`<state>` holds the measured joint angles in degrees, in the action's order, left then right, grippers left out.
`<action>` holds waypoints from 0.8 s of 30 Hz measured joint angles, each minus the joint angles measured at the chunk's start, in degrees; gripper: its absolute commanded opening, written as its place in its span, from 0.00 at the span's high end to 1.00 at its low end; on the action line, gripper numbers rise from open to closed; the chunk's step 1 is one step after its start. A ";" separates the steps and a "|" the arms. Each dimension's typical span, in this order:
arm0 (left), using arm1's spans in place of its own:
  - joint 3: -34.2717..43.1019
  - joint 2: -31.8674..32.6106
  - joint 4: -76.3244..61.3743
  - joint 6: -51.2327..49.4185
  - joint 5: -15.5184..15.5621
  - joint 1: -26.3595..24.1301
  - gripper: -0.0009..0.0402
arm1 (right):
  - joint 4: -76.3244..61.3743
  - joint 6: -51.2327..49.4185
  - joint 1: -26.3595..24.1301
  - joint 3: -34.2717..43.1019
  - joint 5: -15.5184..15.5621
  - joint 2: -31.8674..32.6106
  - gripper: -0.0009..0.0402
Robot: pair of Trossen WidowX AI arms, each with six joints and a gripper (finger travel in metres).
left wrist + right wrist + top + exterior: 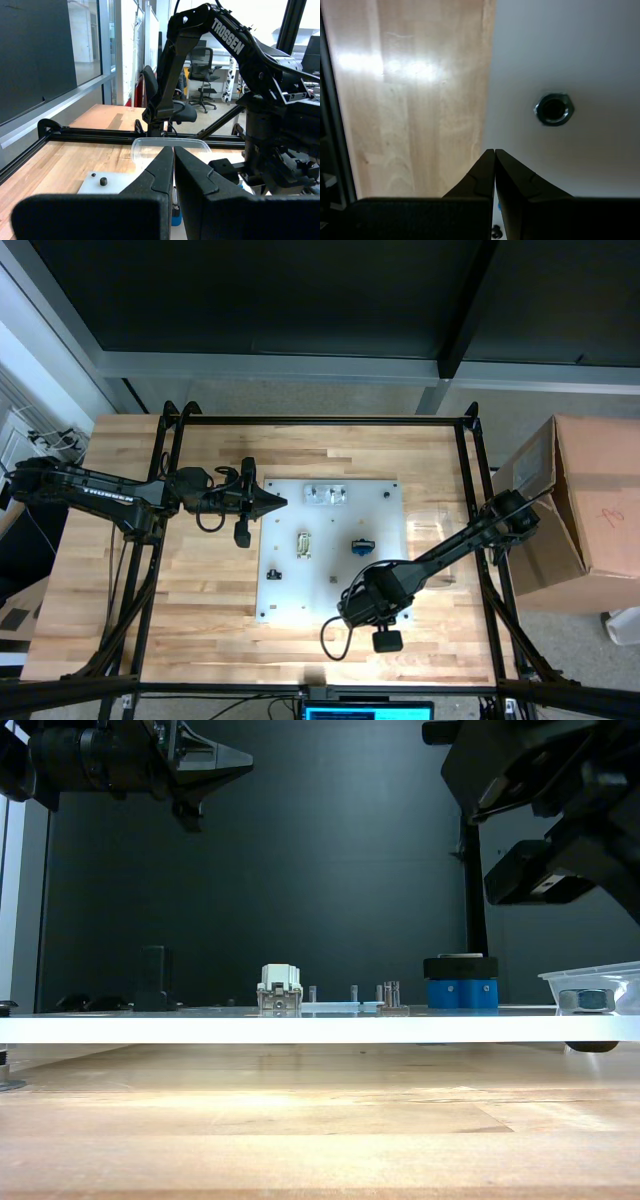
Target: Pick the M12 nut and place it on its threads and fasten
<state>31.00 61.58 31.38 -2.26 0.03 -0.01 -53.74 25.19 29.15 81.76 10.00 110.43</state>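
The silver M12 nut (553,108) lies flat on the white board (580,55) with the dark stud filling its hole. In the low view the nut (586,999) sits on its stud right down at board level, no ribs showing, free of both grippers. My right gripper (494,156) hangs above the board a short way from the nut, shut with nothing between its fingers. In the high view the right gripper (372,612) covers the board's near right edge and hides the nut. My left gripper (272,502) hovers high over the board's left edge, shut and empty.
A clear tray (435,530) stands off the board's right side, behind the nut in the low view. A blue and black part (460,982) and a white connector (279,988) stand mid-board. A cardboard box (580,510) sits beyond the table's right edge.
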 measured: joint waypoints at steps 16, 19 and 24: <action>0.00 0.00 -0.02 0.02 0.02 0.00 0.98 | 5.53 -8.59 -8.09 -3.58 -12.22 -15.13 0.98; 0.00 0.00 -0.02 0.02 0.00 0.00 0.98 | 9.75 -11.67 -12.04 -6.47 -12.22 -19.78 0.98; 0.00 0.00 -0.02 0.02 0.02 0.00 0.98 | 20.44 -17.62 -19.26 -11.91 -12.20 -27.78 0.98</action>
<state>31.00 61.58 31.35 -2.24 0.05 -0.01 -33.30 7.57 9.89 69.84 -2.20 82.65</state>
